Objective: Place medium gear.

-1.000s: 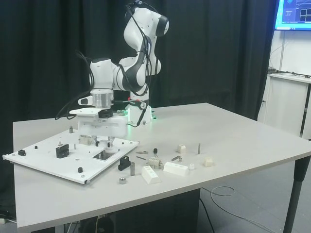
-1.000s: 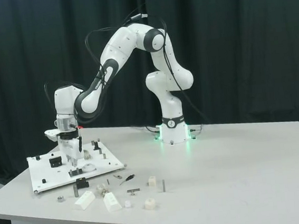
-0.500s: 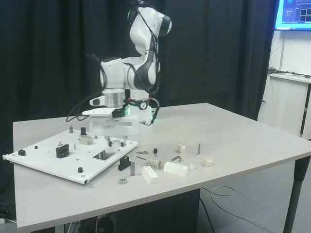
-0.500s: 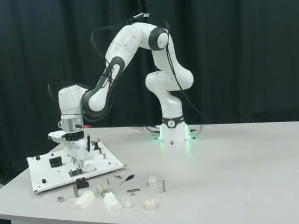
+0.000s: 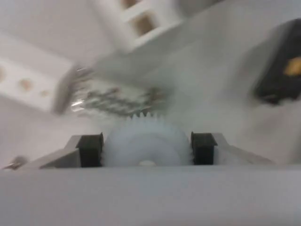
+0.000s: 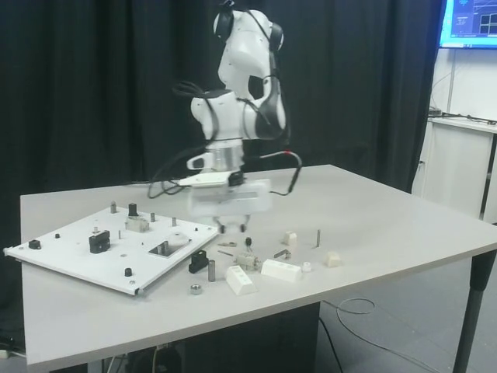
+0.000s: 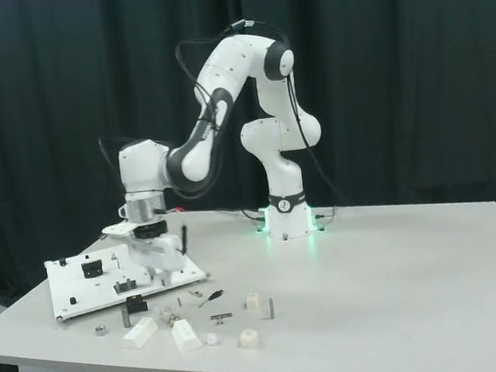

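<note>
Just past white board [image 6: 78,252] edge, pincer [image 5: 146,149] gripping medium gear [image 5: 146,146], loose parts [image 6: 264,264] underneath

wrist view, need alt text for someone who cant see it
A white toothed gear sits clamped between the gripper's two black pads, seen from just above. Behind it lie blurred white blocks and a black part on the grey table.

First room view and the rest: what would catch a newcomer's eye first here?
The white arm, bent over the grey table, its hand shut on a white gear. Next, the white board at the table's edge, and the loose small parts scattered on the table beside it.
</note>
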Robot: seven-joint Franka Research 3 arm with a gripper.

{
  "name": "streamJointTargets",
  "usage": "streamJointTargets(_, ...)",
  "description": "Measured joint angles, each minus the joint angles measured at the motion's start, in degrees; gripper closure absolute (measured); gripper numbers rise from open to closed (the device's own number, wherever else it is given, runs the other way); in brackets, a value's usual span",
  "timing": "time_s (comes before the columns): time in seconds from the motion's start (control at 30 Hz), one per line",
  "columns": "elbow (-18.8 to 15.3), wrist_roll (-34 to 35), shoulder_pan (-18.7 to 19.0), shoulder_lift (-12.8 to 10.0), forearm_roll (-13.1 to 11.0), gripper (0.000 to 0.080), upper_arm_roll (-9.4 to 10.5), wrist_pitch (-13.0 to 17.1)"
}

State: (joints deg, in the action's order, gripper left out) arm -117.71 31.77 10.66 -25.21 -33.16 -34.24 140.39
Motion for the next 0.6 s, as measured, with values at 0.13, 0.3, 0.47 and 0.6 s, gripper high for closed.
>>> streamJointTargets(0.13, -0.25, 2.6, 3.05, 0.0, 0.0, 0.0403, 0.23, -0.05)
streamJointTargets(0.3, -0.48, 5.49, 7.21, -0.01, 0.0, 0.0403, 0.35, 0.01)
streamJointTargets(0.47, -0.54, 9.12, 11.39, -0.11, 0.0, 0.0403, 0.57, 0.71)
streamJointTargets(0.6, -0.55, 11.9, 14.49, -0.3, 0.0, 0.0403, 0.92, 1.9)
